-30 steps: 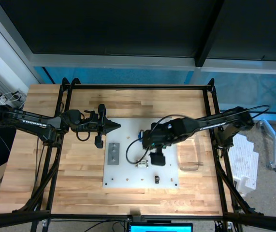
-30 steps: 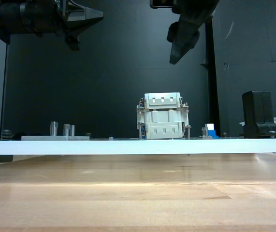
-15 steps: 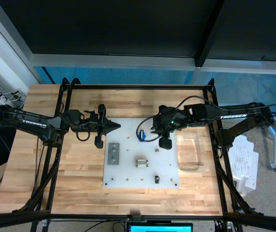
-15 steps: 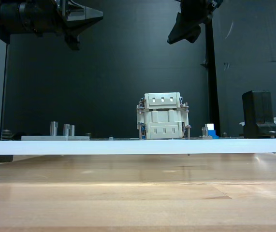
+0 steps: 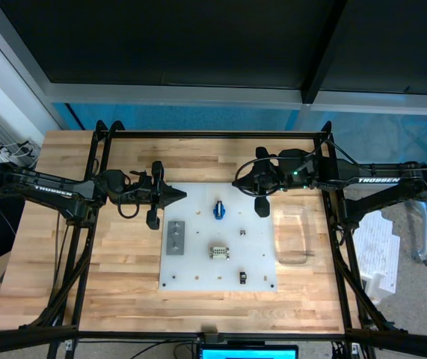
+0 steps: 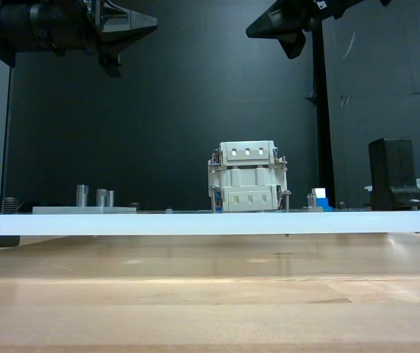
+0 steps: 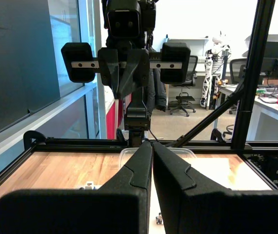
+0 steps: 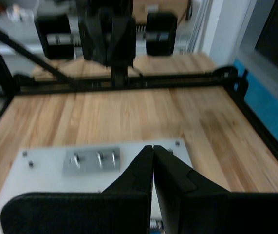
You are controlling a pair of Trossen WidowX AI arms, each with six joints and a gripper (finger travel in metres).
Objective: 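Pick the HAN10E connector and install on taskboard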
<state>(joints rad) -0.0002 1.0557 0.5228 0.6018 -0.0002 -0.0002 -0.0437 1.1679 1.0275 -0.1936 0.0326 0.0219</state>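
Grey-beige, the one HAN10E connector (image 5: 219, 253) stands on the white taskboard (image 5: 198, 273), near its middle, and neither arm touches it. On the same board there are one grey block (image 5: 176, 236), one blue part (image 5: 220, 210) and two small black parts (image 5: 243, 278). The wooden bench (image 5: 123, 284) carries the board. Two end effectors hang high over the board's far edge, the left end effector (image 5: 184, 194) and the right end effector (image 5: 235, 182). Each one has its fingers pressed together and holds nothing.
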